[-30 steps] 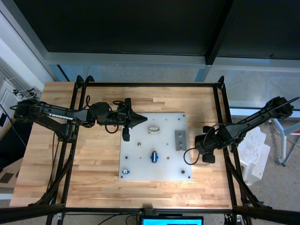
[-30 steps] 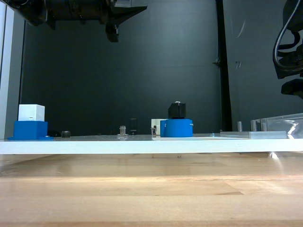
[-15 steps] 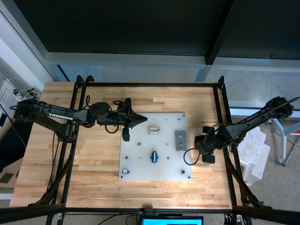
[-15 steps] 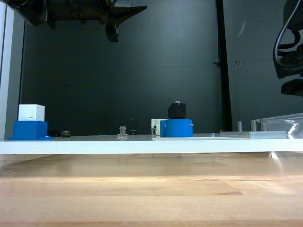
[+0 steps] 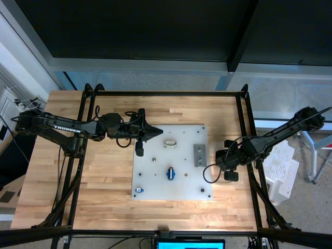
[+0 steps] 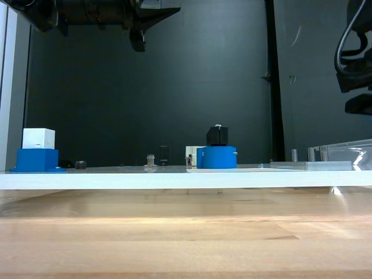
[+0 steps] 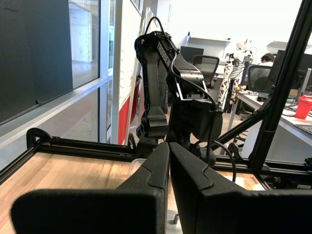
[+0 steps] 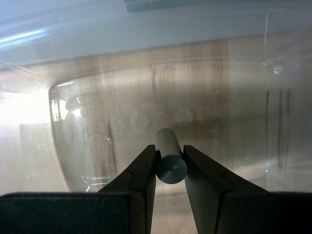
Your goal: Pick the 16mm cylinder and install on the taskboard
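The 16mm cylinder (image 8: 169, 160), a short silver-grey metal pin, sits pinched between the fingertips of my right gripper (image 8: 169, 151), which is shut on it just above the floor of a clear plastic tray (image 8: 97, 122). From the high view, the right gripper (image 5: 226, 162) hangs off the right edge of the white taskboard (image 5: 179, 187). My left gripper (image 5: 155, 132) is shut with nothing in it, held high over the board's far left corner; its two fingers (image 7: 156, 165) press together.
On the board stand a grey metal block (image 5: 199, 154), a blue connector (image 5: 170, 173), a white multi-pin connector (image 5: 169, 143) and a blue-and-white block (image 5: 138, 191). A black frame (image 5: 244, 124) borders the wooden table. The clear tray (image 6: 349, 152) lies right of the board.
The right gripper has risen very slightly with the cylinder in it. The left arm has not moved.
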